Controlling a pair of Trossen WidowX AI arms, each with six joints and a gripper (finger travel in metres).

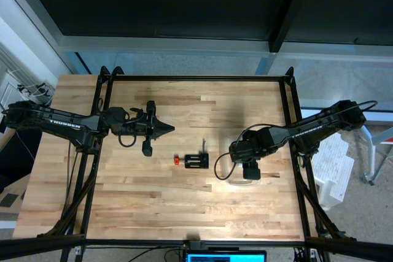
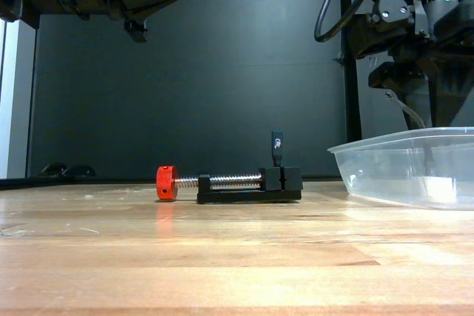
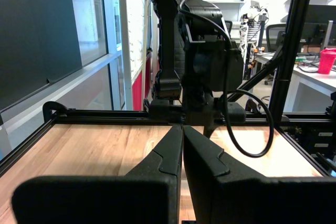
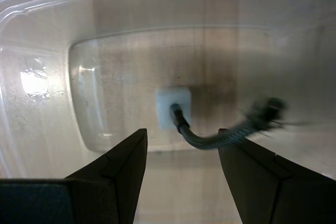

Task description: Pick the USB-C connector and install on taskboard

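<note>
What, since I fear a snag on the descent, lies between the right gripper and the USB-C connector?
Nothing visible. The right gripper hangs open over the clear tray, directly above the USB-C connector against the white cube on the tray floor. The left gripper sits shut, high at the table's left, well clear.

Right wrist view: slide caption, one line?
Right gripper open over the clear tray holding the white cube and its cabled USB-C connector; left gripper shut, aloft left of the taskboard.

The left arm (image 1: 58,124) bears white lettering reading "TROSSEN".
</note>
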